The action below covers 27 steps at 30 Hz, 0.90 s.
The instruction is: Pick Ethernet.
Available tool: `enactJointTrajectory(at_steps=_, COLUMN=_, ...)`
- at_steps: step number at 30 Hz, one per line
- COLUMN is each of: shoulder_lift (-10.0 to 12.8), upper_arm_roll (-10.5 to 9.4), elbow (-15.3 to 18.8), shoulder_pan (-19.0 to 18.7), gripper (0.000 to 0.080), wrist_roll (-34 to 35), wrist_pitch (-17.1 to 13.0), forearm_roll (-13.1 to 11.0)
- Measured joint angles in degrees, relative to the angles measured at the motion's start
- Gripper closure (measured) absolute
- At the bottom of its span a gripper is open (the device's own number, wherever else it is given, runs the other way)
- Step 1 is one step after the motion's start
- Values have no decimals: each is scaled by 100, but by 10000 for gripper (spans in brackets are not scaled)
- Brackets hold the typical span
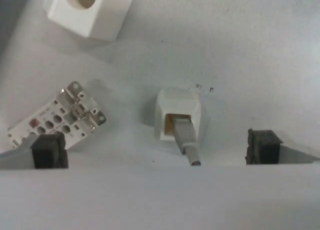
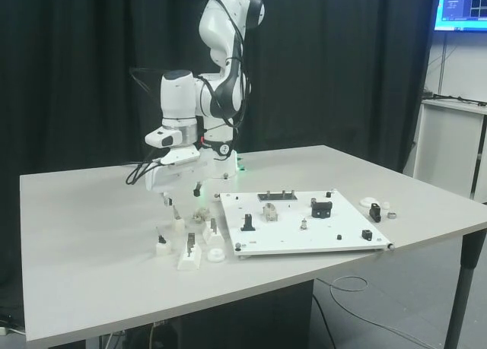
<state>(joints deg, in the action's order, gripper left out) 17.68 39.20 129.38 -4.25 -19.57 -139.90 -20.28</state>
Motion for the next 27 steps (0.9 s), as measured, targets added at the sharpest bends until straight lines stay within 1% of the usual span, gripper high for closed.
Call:
enactJointTrajectory(at_steps=11, shoulder_lift=280, upper_arm_roll=5, elbow=-85, shoulder_pan=48, gripper=3, wrist_roll=-112, wrist_pitch=0, forearm_roll=-116)
enactJointTrajectory(at_steps=17, shoulder_lift=424, upper_arm_roll=5, elbow=-111, shoulder_pan=93, gripper=3, wrist_roll=-287, wrist_pitch=0, forearm_roll=-309)
enactJointTrajectory(at_steps=27, shoulder_lift=654, upper_arm_roll=4, elbow=-202, shoulder_pan=136, gripper=3, wrist_roll=-541, wrist_pitch=-2, forearm_roll=-696)
